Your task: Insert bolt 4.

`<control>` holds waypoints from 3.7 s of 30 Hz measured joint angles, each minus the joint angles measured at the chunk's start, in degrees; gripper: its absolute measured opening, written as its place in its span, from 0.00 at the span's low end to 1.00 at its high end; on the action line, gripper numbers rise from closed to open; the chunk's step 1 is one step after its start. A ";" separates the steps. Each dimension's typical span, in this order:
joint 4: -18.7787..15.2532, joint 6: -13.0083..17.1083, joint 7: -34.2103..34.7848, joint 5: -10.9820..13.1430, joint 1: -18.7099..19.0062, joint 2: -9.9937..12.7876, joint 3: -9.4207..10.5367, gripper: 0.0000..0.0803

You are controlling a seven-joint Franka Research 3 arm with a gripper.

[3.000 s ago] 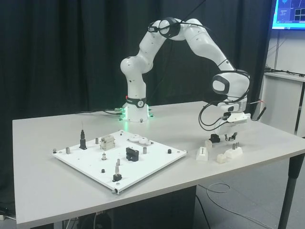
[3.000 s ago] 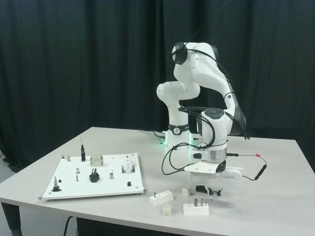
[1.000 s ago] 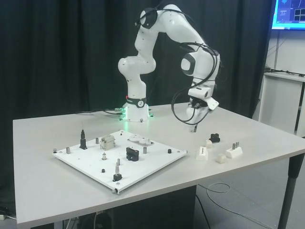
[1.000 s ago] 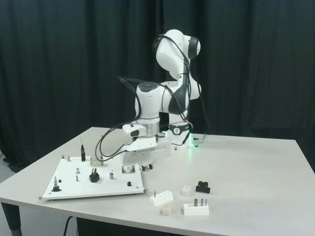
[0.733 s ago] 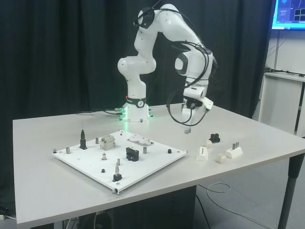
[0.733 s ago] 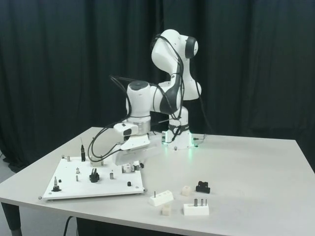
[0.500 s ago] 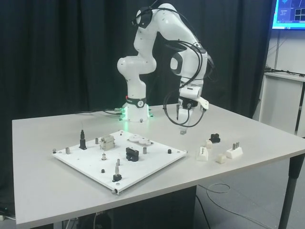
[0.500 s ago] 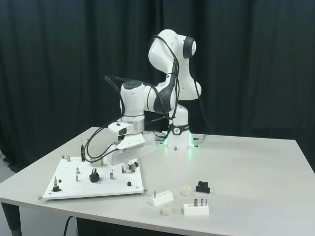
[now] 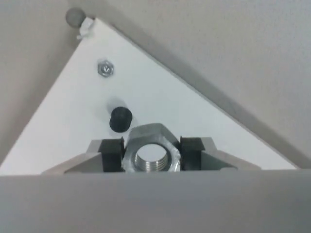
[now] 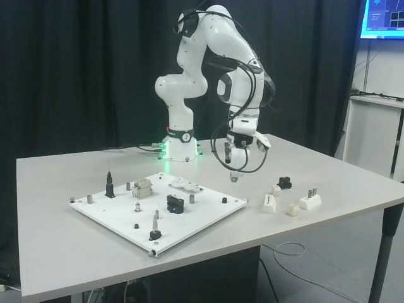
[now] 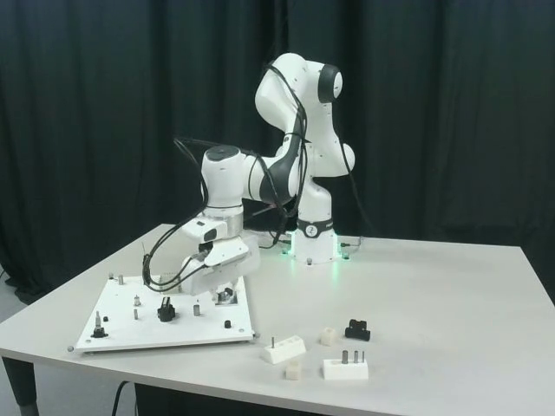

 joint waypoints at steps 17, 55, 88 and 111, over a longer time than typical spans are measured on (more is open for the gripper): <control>-4.62 3.26 -5.22 0.05 -1.01 -0.30 0.00 0.30; -14.16 16.76 -6.09 0.94 -0.86 -1.87 0.92 0.30; -14.89 18.63 -6.09 0.92 -0.97 -1.66 0.50 0.30; -14.01 19.00 -6.09 0.93 -1.06 0.18 0.60 0.30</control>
